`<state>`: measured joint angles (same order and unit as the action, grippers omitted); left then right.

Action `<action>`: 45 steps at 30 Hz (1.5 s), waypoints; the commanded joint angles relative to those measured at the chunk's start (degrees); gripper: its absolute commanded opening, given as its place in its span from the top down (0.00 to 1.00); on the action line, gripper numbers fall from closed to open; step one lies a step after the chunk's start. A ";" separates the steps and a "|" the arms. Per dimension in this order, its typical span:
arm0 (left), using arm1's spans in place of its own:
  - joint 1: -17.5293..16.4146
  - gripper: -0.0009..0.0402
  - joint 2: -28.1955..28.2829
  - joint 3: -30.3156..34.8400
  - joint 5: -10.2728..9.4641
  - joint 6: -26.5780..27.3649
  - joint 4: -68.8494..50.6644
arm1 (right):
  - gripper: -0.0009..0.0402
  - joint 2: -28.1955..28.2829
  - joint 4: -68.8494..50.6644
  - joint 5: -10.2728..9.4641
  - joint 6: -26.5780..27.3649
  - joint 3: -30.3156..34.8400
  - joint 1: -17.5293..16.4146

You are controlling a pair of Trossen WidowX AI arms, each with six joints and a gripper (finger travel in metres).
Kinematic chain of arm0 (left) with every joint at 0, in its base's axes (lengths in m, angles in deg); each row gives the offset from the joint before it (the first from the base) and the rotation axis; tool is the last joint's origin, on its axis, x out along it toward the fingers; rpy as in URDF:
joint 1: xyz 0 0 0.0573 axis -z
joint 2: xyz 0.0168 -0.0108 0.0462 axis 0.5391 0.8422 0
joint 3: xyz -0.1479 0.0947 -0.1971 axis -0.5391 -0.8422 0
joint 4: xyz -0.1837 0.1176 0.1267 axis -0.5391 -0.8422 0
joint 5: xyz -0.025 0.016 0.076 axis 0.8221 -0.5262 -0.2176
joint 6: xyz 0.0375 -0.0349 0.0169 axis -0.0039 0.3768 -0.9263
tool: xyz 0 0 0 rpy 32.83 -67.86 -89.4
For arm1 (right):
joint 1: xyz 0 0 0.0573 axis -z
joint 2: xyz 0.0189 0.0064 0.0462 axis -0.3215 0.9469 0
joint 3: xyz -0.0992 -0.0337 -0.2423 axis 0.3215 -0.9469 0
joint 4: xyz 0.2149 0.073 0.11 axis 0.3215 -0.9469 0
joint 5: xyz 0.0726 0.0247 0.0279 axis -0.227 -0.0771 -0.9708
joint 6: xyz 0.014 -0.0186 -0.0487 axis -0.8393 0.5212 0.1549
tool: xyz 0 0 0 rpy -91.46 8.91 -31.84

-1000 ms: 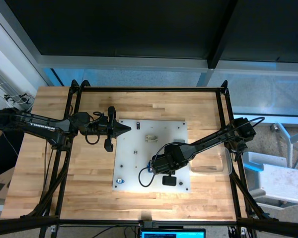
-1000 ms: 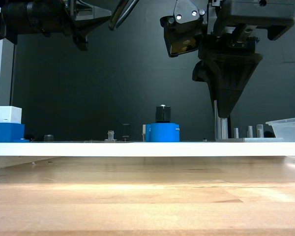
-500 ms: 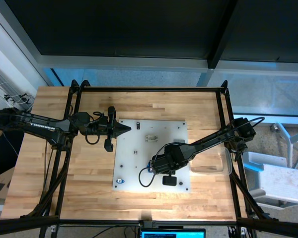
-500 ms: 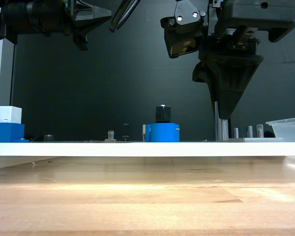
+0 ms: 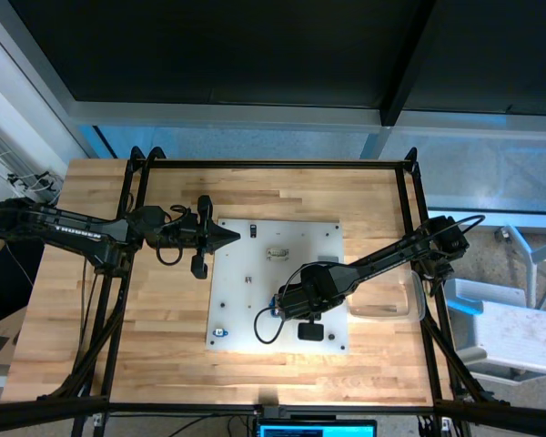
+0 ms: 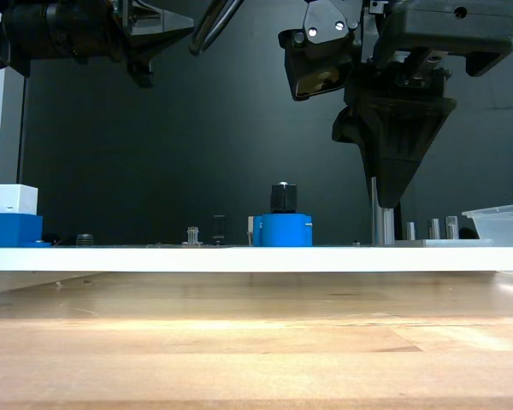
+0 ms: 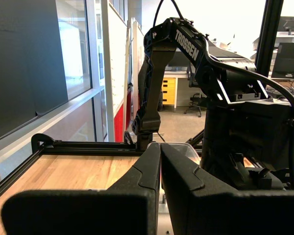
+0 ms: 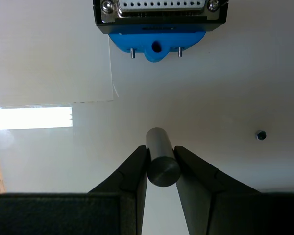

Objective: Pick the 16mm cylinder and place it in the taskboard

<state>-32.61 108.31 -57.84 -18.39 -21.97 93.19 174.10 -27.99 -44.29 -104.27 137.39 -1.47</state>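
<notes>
Compared with a second ago, the right gripper [image 8: 160, 155] has edged a touch sideways over the taskboard [image 8: 225, 88]; I see nothing else shifted. Its fingers are clamped on the 16mm cylinder [image 8: 161, 166], which stands upright between the tips and pokes out below them, pointing straight down at the white plate. From the low view its bottom end reaches board level, but I can't tell whether it touches. Ahead of the fingertips sits a blue fitting [image 8: 157, 44] with a pin connector [image 8: 159, 12] just beyond it. My left gripper [image 7: 160, 152] hangs high over the board's edge, well apart from the right one, fingers pressed together and empty.
</notes>
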 commanded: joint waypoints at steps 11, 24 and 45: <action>0.00 0.98 0.00 0.02 0.00 0.00 0.00 | 0.95 0.00 0.07 -0.52 0.02 -0.24 0.00; -0.02 0.98 0.00 0.02 0.00 0.02 0.00 | 0.95 0.00 1.25 -0.33 0.55 -1.03 0.00; -0.02 0.98 0.00 0.02 0.02 0.00 0.00 | 0.95 0.00 7.06 -0.57 1.97 -5.51 0.26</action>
<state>-32.61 108.31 -57.82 -18.39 -21.94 93.19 174.12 -21.23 -44.86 -102.33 132.04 -1.23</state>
